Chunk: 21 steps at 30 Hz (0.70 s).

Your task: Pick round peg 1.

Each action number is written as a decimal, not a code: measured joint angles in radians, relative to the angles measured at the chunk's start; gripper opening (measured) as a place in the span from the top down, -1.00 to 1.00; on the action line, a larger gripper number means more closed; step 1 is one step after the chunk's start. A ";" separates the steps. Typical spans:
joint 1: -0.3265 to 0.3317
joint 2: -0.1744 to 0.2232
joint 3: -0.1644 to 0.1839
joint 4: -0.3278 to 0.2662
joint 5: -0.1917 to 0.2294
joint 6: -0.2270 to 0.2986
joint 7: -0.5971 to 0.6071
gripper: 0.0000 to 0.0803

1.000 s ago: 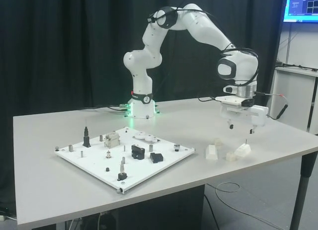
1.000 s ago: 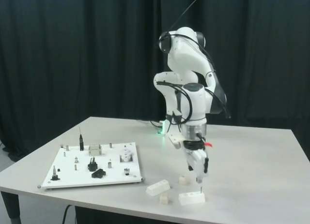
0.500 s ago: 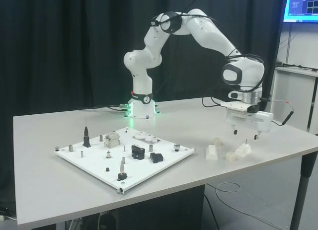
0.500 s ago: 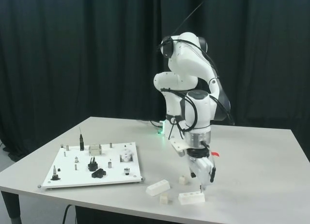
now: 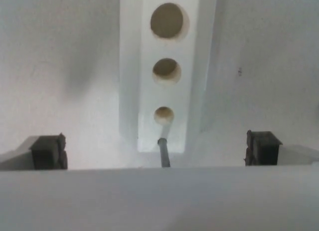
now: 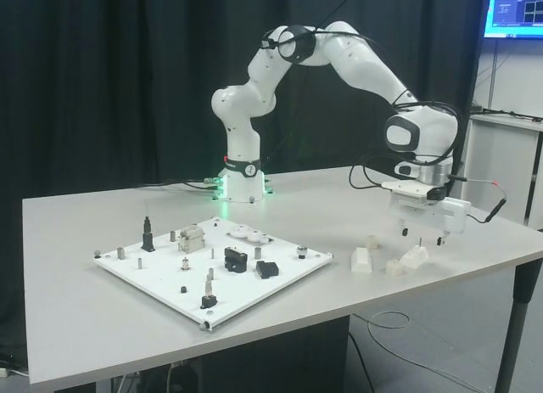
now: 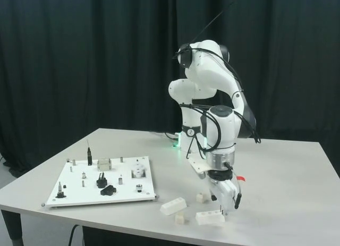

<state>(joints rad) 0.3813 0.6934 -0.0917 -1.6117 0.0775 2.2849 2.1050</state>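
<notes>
— What was seen on the grey table [image 6: 93, 219], going from left to right?

— A white board [image 6: 153, 274] with small fixtures was laid on the left part of the table. The arm's base [image 6: 241, 182], lit green at its foot, was found at about 1 o'clock from the board. Small white blocks [image 6: 362, 261] were set at about 3 o'clock from the board, near the table's front edge. Furthest right, a white holder block [image 6: 415, 257] was placed, and the gripper [image 6: 422, 232] was hung directly above it.

— And the gripper itself?

— It was held open. In the wrist view the two black fingertips [image 5: 48, 152] were seen wide apart, one on each side of the holder block [image 5: 167, 66], and nothing was clasped between them.

— Where was round peg 1 [image 5: 163, 152]?

— It was seen as a thin grey pin standing upright at the end of the holder block, just beside the smallest of three round holes [image 5: 164, 114], midway between the fingertips and untouched by either. In the second room view the gripper [image 7: 223, 209] was lowered right over the block [image 7: 209, 218], with the peg hidden there.
</notes>
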 joint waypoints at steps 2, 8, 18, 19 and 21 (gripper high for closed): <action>0.001 0.006 -0.003 0.005 0.000 0.000 0.000 -0.99; 0.007 0.021 -0.013 0.016 0.000 -0.001 0.000 -0.99; 0.016 0.031 -0.014 0.027 0.000 -0.021 -0.037 -0.99; 0.017 0.031 -0.014 0.028 0.000 -0.024 -0.038 -0.65; 0.019 0.031 -0.015 0.031 0.000 -0.033 -0.038 -0.65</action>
<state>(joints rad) 0.4000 0.7247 -0.1063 -1.5808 0.0775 2.2519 2.0668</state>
